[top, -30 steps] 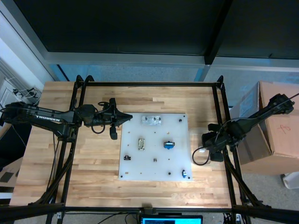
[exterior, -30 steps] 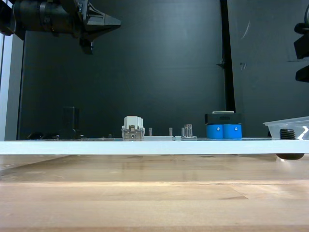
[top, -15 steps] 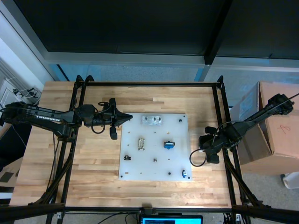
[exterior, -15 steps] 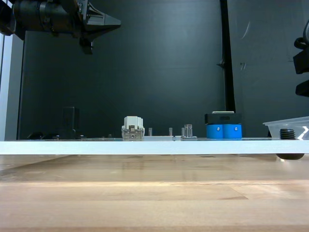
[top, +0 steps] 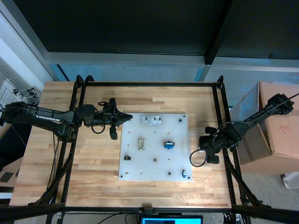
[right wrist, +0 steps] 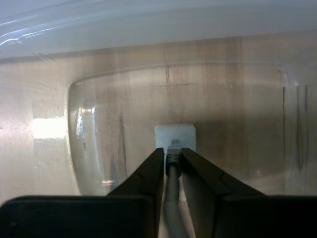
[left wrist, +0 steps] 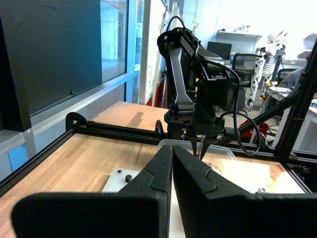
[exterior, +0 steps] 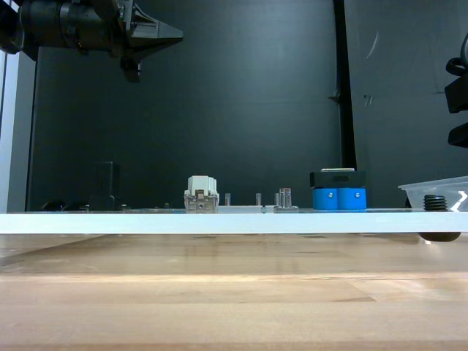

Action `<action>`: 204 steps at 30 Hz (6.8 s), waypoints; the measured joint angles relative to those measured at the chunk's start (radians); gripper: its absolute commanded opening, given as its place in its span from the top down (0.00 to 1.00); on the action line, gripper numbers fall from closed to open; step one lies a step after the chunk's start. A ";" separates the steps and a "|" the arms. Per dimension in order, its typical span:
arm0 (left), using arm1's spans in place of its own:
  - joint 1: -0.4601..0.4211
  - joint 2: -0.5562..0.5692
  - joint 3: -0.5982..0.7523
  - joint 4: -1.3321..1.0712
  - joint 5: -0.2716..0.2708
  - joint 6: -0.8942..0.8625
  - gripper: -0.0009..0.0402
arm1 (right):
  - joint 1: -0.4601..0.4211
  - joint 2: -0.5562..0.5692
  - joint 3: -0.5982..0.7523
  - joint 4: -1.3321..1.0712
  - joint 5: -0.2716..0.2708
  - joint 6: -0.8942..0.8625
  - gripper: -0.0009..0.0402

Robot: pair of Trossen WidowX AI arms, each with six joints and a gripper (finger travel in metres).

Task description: Pick the RJ45 connector and install on the taskboard

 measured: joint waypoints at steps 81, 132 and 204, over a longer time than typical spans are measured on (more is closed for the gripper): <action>0.000 0.000 0.000 0.000 0.000 0.000 0.98 | 0.093 0.524 0.684 -0.159 0.000 -0.027 0.98; 0.000 0.000 0.000 0.000 0.000 0.000 0.98 | 0.192 0.690 0.695 -0.028 0.043 -0.007 0.98; 0.000 0.000 0.000 0.000 0.000 0.000 0.98 | 0.194 0.685 0.565 0.117 0.019 0.034 0.98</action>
